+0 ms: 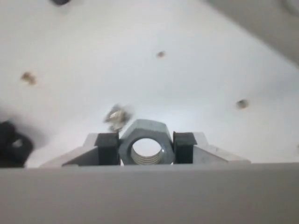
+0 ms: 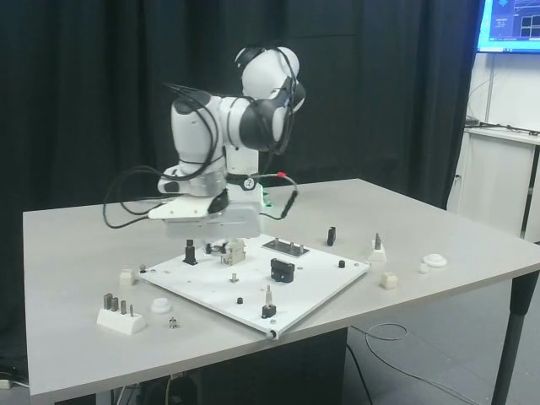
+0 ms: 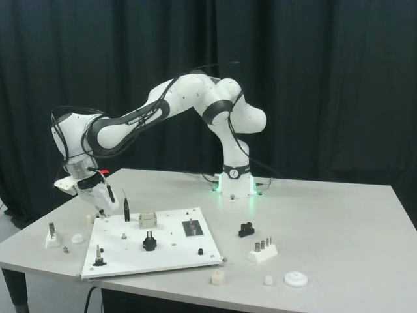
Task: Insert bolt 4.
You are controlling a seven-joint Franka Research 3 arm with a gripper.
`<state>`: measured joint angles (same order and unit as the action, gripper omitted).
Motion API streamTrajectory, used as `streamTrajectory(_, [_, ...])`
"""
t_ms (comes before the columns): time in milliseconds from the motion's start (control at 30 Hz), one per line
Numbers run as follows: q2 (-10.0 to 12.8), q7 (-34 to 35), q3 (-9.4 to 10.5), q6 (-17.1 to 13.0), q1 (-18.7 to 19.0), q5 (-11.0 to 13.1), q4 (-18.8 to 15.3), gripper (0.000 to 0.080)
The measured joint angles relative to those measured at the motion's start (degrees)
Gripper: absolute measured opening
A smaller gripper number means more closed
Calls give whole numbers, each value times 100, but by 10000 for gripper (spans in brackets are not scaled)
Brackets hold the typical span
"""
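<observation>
Carrying stage: pincer (image 1: 146, 148) pinching a hex bolt head (image 1: 146, 145) above the white board (image 1: 187, 79). Next, judged: line up over the hole (image 1: 115, 116) at 11 o'clock, then lower.

This is a robotics lab: black curtains (image 3: 326, 78) close off the space behind a grey table (image 3: 339, 215) that carries a bolted white arm (image 3: 195, 98), a white assembly board (image 3: 169, 251) and small fixtures, with a monitor (image 2: 511, 25) nearby.

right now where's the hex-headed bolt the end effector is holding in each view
Wrist view: hex-headed bolt clamped between the black pads, low centre.
First room view: hidden under the end effector, above the white board's far-left part.
Second room view: hidden at the end effector.
Shared landmark: the white board.
</observation>
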<state>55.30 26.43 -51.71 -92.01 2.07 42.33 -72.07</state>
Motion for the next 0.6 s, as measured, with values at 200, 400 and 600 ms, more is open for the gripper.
streamTrajectory(200, [-224, 394, 344, 81, 92, -339, -34, 242])
streamTrajectory(400, [-473, 759, 705, 81, 206, -699, -164, 242])
streamTrajectory(600, [-683, 1076, 1002, 4, 347, -986, -332, 242])
